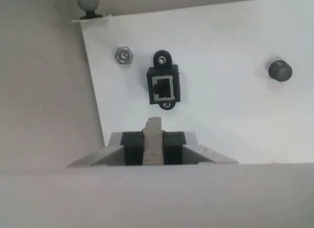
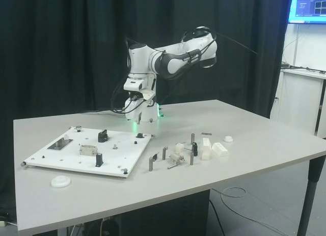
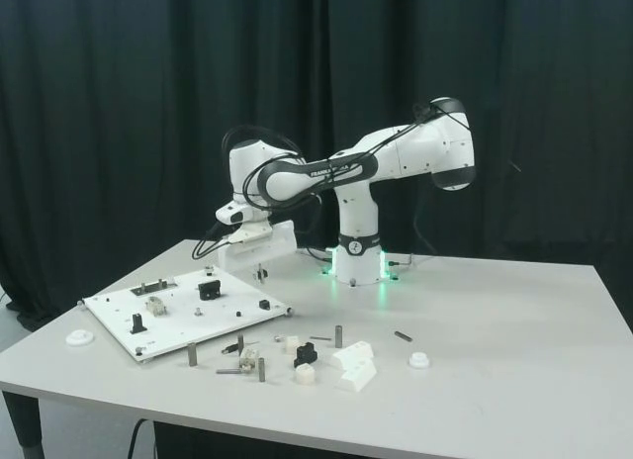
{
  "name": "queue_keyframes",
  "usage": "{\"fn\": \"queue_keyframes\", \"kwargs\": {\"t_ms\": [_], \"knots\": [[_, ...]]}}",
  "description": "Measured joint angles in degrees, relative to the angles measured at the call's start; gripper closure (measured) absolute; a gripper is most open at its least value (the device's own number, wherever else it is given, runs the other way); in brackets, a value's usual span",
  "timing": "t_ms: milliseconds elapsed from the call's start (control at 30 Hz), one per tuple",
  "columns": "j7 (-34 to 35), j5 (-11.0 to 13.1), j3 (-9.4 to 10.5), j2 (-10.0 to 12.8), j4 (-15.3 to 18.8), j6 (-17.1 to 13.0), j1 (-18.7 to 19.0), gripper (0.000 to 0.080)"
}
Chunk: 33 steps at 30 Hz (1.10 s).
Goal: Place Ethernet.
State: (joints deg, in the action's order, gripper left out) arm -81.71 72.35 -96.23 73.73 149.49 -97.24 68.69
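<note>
ethernet plug | pinched in end effector | above black socket

A board lies at the left of the worktop, with a socket on it. Loose parts lie right of the board; the arm's base stands behind.

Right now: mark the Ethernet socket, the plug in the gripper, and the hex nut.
Ethernet socket (image 1: 163, 87), wrist view, on its port opening.
Ethernet plug (image 1: 153, 139), wrist view, on its body between the fingers.
Hex nut (image 1: 124, 55), wrist view, on its top face.
</note>
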Motion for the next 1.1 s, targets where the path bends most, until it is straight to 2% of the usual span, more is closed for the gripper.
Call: {"fn": "queue_keyframes", "kwargs": {"t_ms": [1100], "knots": [[0.00,-0.02,-0.19,0.00,-0.20,0.66,-0.03,0.0726]]}}
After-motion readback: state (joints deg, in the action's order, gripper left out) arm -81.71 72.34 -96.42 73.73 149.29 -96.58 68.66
